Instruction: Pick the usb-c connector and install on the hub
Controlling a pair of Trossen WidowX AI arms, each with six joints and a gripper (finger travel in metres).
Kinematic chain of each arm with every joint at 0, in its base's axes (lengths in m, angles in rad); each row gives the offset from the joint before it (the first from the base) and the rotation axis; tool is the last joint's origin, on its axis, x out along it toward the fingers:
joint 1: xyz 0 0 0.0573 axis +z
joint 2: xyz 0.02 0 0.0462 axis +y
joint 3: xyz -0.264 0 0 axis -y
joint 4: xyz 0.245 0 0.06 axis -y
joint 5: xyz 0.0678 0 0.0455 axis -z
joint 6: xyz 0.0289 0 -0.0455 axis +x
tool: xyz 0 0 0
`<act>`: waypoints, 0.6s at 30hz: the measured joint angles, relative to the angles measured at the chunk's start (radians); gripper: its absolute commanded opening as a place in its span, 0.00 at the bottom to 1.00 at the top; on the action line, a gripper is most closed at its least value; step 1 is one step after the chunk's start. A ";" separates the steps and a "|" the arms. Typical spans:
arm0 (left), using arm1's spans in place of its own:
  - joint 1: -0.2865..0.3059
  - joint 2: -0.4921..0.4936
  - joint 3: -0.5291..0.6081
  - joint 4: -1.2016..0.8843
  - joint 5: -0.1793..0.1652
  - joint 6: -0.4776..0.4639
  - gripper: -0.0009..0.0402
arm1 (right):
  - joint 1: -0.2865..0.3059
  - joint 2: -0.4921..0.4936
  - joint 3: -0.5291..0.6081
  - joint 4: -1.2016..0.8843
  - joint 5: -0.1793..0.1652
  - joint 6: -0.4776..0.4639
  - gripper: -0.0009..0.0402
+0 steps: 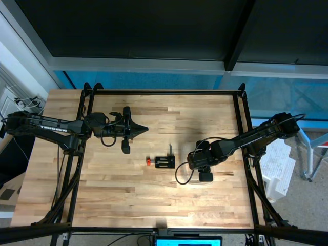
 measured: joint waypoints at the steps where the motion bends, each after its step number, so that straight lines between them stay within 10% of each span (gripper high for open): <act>1: 0.000 0.000 0.000 0.001 0.000 0.000 0.02 | 0.000 0.000 -0.003 0.001 0.000 0.000 0.34; 18: 0.000 0.000 0.000 0.001 0.000 0.000 0.02 | 0.001 0.000 -0.033 0.050 0.000 0.000 0.17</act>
